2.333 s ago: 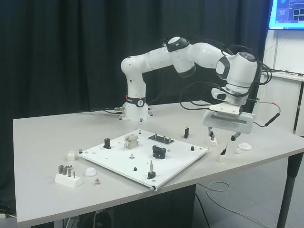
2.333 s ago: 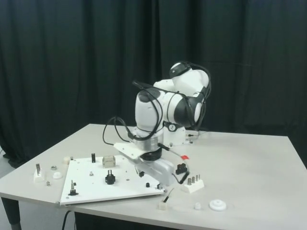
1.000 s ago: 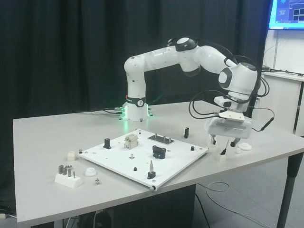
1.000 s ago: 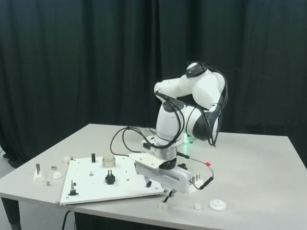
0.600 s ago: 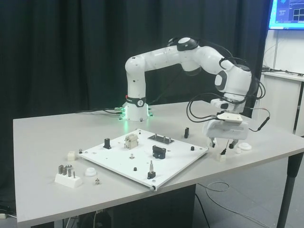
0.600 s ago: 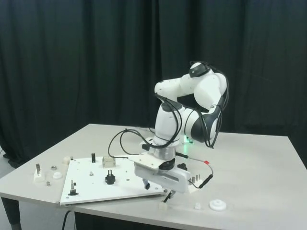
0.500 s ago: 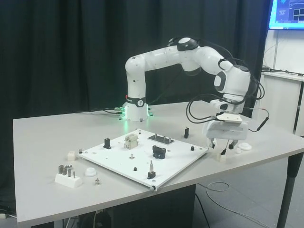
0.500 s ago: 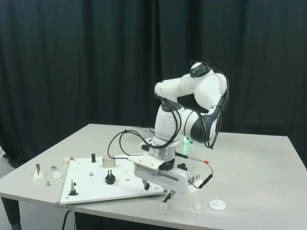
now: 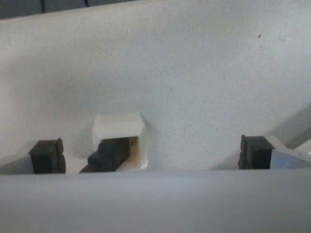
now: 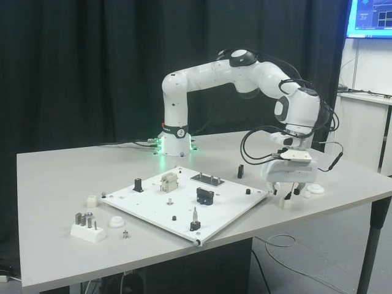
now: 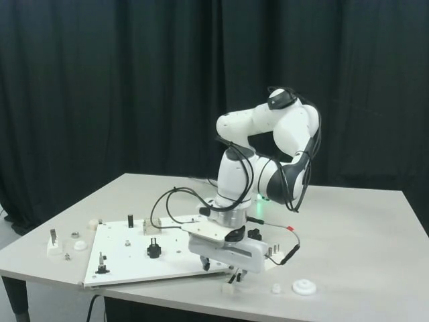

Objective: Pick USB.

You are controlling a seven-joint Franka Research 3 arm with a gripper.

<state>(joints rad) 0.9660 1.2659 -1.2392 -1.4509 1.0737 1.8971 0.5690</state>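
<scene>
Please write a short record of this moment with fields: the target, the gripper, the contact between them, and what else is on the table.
target: USB plug, black, standing in a small white holder near the table edge
gripper: gripper low over the plug, fingers open, one on each side
contact: none visible; plug sits nearer one finger
other items: white board with small black parts; white gear beside the holder

Black curtains (image 10: 79, 67) hang behind the grey table (image 10: 49, 184); a lit screen (image 10: 370, 18) glows beside them.
</scene>
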